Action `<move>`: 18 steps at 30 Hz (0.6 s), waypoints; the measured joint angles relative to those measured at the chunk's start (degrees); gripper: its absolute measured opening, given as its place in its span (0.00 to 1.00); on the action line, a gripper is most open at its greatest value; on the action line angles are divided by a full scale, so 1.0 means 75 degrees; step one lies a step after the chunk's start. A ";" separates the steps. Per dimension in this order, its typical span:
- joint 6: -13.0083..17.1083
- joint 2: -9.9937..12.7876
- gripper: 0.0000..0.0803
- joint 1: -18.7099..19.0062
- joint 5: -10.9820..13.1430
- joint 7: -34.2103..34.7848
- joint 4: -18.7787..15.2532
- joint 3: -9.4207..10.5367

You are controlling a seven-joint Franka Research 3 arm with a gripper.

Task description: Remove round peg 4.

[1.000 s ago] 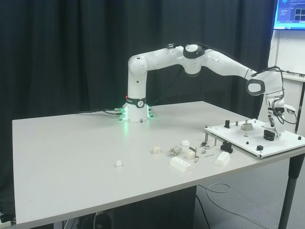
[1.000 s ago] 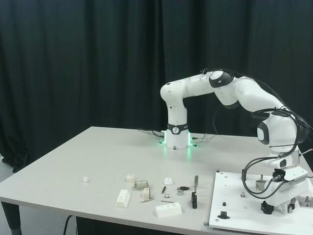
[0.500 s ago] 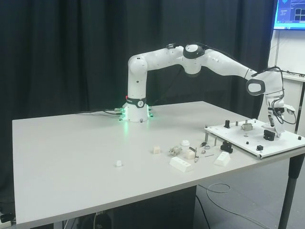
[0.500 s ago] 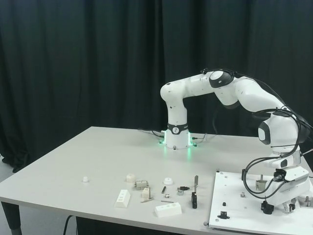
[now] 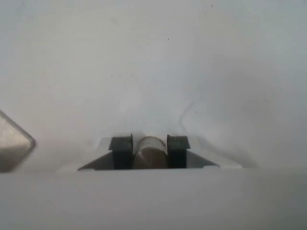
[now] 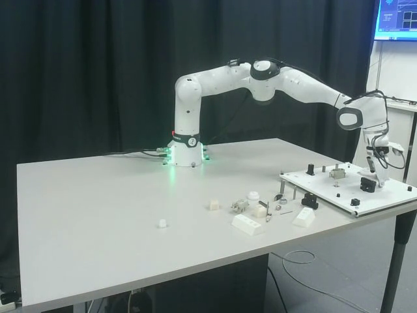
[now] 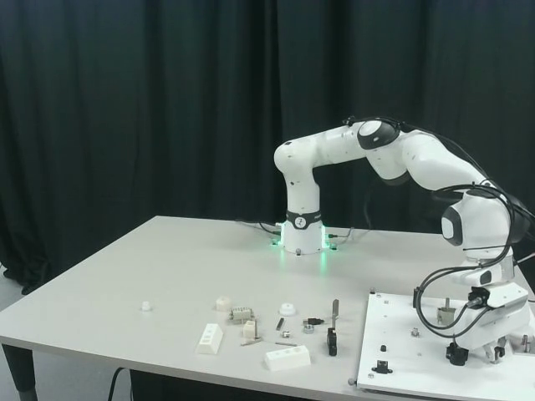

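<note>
In the wrist view, my gripper [image 5: 149, 154] is shut on a short grey round peg [image 5: 149, 145], with a black pad [image 5: 121, 152] pressed on each side of it. Behind the peg I see only the white assembly board [image 5: 153, 72]. In the first room view the gripper [image 6: 376, 178] hangs over the far right part of the board [image 6: 326, 186], beside a black fixture [image 6: 367, 185]. The second room view shows the gripper [image 7: 493, 349] low over the board [image 7: 401, 334]. From the room views the peg is too small to make out.
Small black and grey fixtures [image 7: 446, 316] stand on the board around the gripper. Several loose white and grey parts [image 6: 251, 212] lie on the grey table [image 6: 98, 202] to the left of the board. The arm's base [image 6: 183, 154] glows green at the back.
The gripper has risen a little above the board over the last second, staying over the same spot. Nothing else has moved.
</note>
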 joint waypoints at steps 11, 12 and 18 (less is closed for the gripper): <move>-0.0276 -0.0198 0.18 -0.0002 -0.0072 0.0000 0.0009 -0.0088; -0.0319 -0.0223 0.18 -0.0002 -0.0073 0.0000 0.0014 -0.0110; -0.0674 -0.0340 0.18 0.0004 -0.0077 0.0000 0.0067 -0.0301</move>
